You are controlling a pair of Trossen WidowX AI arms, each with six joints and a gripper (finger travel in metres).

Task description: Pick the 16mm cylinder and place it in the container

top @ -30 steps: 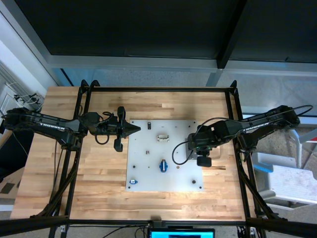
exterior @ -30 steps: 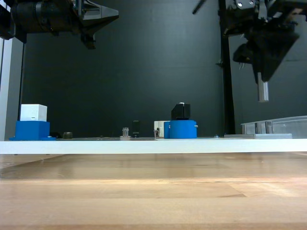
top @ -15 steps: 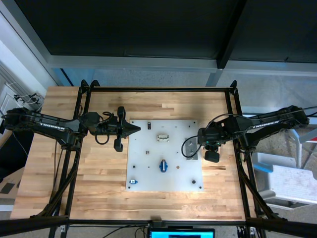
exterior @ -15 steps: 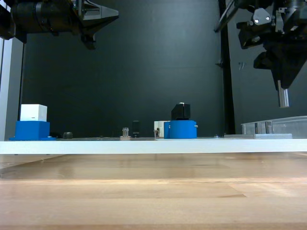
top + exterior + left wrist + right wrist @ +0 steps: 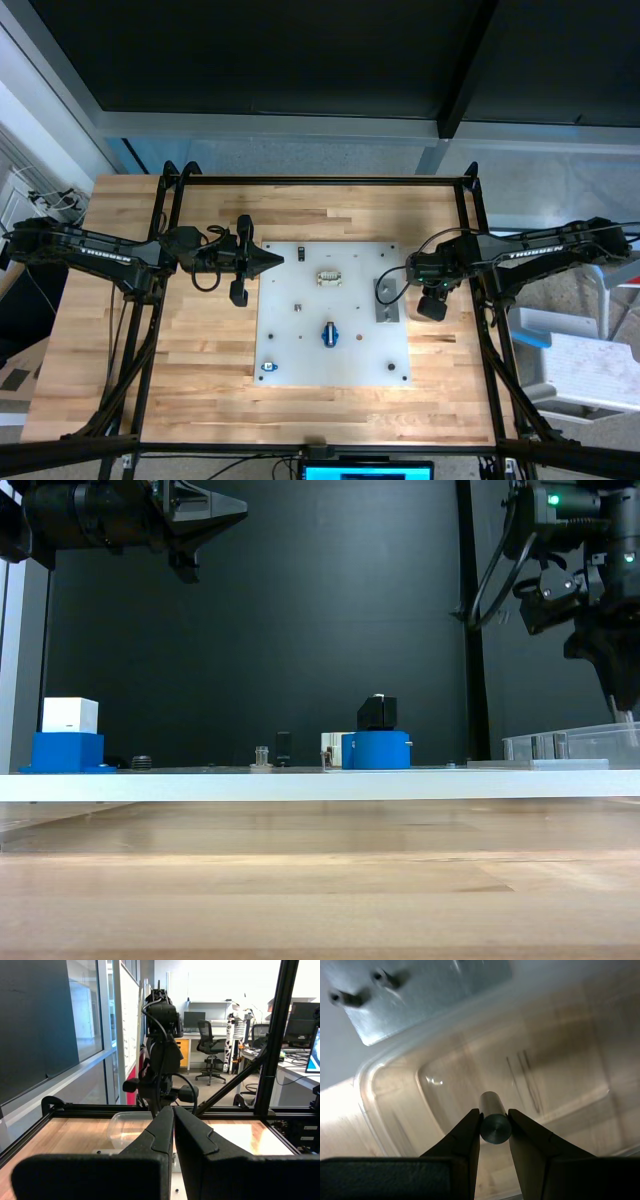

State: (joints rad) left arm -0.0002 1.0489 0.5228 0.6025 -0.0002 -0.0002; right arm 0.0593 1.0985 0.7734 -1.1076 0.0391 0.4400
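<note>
The 16mm cylinder (image 5: 492,1105), a short silver-grey metal peg, is clamped between the fingers of my right gripper (image 5: 494,1121). It hangs just above the floor of the container (image 5: 395,1085), a shallow clear dish with wood showing through. In the low view the right gripper (image 5: 625,712) dips behind the container's (image 5: 570,743) rim at the far right. From above, the right gripper (image 5: 431,292) sits just right of the white board. My left gripper (image 5: 270,258) hovers shut and holding nothing at the board's left edge, high above the table (image 5: 215,515).
A grey metal block (image 5: 387,298) lies on the white board (image 5: 300,345) beside the container. Blue fixtures (image 5: 329,335) stand mid-board, one more (image 5: 267,368) near the front left. A black frame (image 5: 320,181) borders the table.
My right gripper has carried the cylinder rightward off the board and lowered it into the container. The left arm has not moved.
</note>
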